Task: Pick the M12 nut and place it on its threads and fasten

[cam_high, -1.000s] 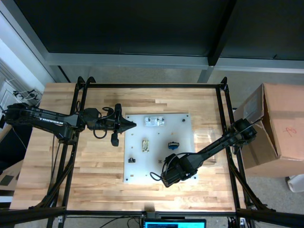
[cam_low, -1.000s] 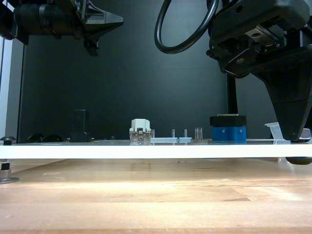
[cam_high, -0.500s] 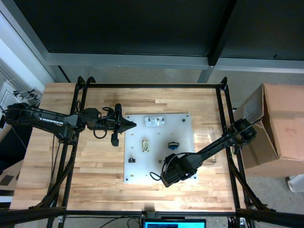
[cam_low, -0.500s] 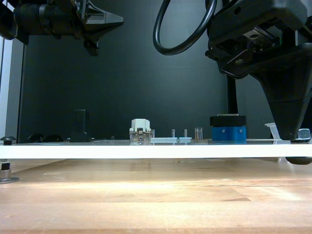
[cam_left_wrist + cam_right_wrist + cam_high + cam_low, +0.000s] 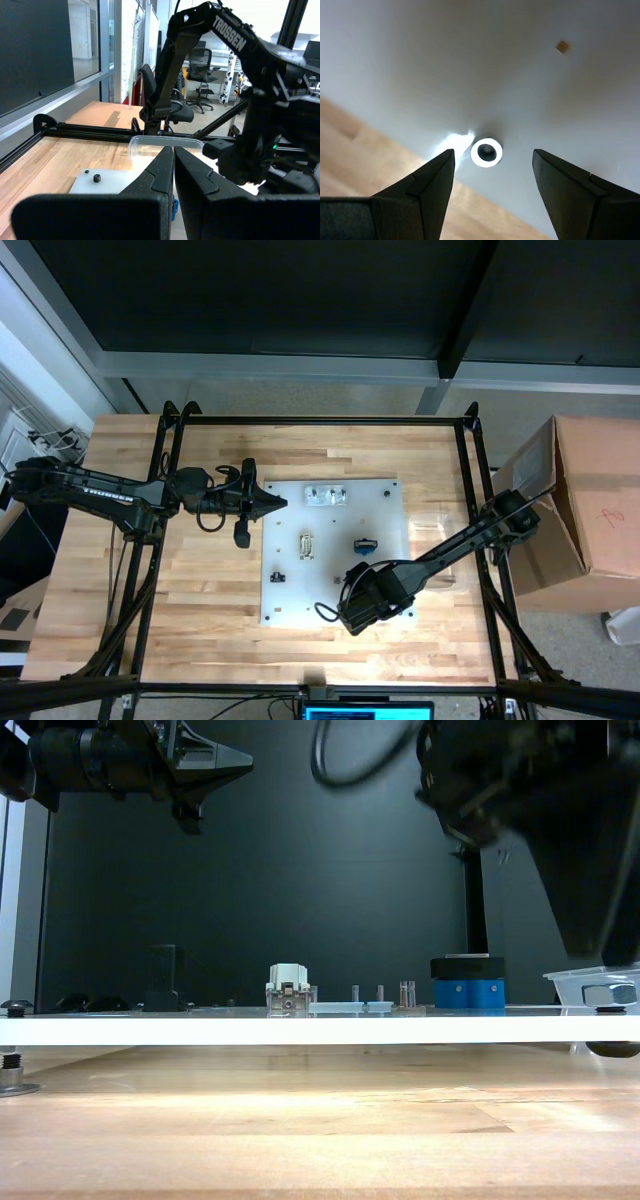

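Observation:
The small silver nut [image 5: 608, 993] sits on its stud near the white board's [image 5: 330, 585] near right edge, with a sliver of black showing under it. In the right wrist view the nut [image 5: 486, 153] lies free, ring face up, on the board. My right gripper [image 5: 492, 153] hangs open straight above it, a finger on either side and neither touching. From above, the right gripper [image 5: 363, 606] hides the nut. My left gripper [image 5: 272, 503] hovers high by the board's far left edge, its fingers [image 5: 160, 170] shut on nothing.
A clear tray [image 5: 436, 531] stands just off the board's right side, behind the stud in the low view. A blue block [image 5: 467, 992], a white connector [image 5: 288, 995] and small pins stand mid-board. A cardboard box [image 5: 580, 510] sits past the table's right edge.
My right gripper has risen off the stud, and the nut that its finger hid now shows free on it. The left arm has not moved.

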`<state>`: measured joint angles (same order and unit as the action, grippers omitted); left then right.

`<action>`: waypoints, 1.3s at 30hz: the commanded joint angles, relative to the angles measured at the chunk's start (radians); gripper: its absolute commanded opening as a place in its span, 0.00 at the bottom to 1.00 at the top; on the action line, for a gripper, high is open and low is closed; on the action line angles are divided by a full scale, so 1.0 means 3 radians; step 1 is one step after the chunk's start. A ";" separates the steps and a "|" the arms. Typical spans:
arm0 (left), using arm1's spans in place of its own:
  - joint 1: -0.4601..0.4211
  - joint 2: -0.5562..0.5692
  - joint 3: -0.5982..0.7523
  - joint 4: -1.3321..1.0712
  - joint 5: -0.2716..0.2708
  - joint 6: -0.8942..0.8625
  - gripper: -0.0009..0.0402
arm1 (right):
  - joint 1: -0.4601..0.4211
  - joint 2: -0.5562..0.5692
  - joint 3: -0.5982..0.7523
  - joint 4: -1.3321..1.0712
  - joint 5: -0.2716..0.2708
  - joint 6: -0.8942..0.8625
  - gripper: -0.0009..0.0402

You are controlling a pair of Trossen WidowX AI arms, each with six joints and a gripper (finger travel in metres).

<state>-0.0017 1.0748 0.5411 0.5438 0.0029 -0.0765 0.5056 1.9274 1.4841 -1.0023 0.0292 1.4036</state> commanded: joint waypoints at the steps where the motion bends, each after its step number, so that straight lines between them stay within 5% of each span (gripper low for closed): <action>1: 0.0001 0.0001 0.0000 0.0001 0.0003 0.0000 0.02 | 0.0003 -0.0079 0.0074 -0.0003 -0.0017 -0.0441 0.53; 6: 0.0001 0.0001 0.0000 0.0001 0.0001 0.0000 0.02 | 0.0001 -0.0140 0.0071 -0.0177 -0.0107 -0.1190 0.40; 13: 0.0001 0.0001 0.0001 0.0001 0.0001 0.0000 0.02 | 0.0004 -0.0134 -0.0031 -0.0251 -0.0102 -0.2112 0.01; 20: 0.0001 0.0001 0.0000 0.0001 0.0001 0.0000 0.02 | 0.0024 -0.0122 -0.0158 -0.0092 -0.0086 -0.2279 0.02; 24: 0.0001 0.0001 0.0000 0.0001 0.0001 0.0000 0.02 | 0.0034 -0.0113 -0.0212 -0.0083 0.0114 -0.2182 0.02; 39: 0.0000 0.0001 0.0000 0.0001 0.0001 0.0001 0.02 | 0.0064 0.0024 -0.0217 0.0074 0.0097 -0.2087 0.02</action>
<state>-0.0017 1.0748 0.5411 0.5438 0.0032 -0.0765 0.5240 1.9347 1.4193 -0.9829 0.0605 0.7761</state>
